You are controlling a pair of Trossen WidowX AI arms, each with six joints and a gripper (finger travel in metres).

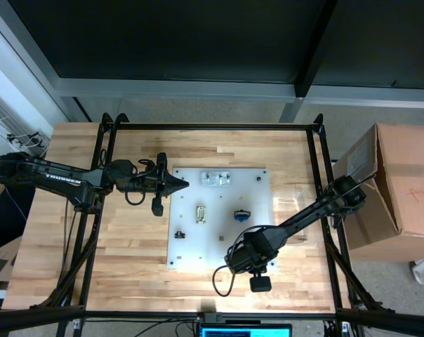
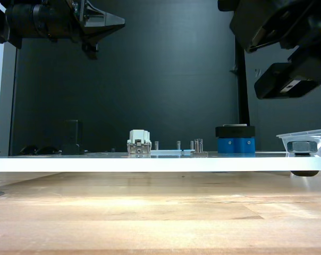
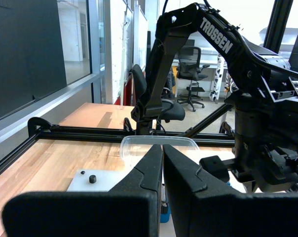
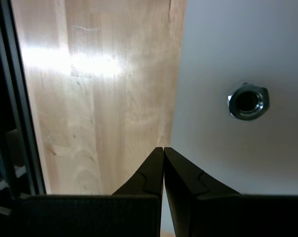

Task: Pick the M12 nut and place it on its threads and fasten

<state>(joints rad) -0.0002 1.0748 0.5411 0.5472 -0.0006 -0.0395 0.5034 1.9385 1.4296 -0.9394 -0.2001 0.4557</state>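
Observation:
The silver M12 nut [image 4: 248, 101] lies flat on the white board [image 4: 228, 49], its bore dark. At table level the nut [image 2: 304, 147] sits low on its stud at the board's near right edge, and no ribs show under it. My right gripper [image 4: 163, 150] is shut with nothing between its fingers, raised above the board and a little to one side of the nut. From above, the right gripper [image 1: 243, 256] hangs over the board's near right part and hides the nut. My left gripper [image 1: 184, 184] is shut and empty, held high by the board's far left edge.
A clear tray [image 1: 296, 203] stands on the table just right of the board. On the board are a blue block [image 1: 241, 215], a white connector [image 1: 200, 213] and a black post [image 1: 260, 178]. A cardboard box [image 1: 394, 182] stands off the table's right side.

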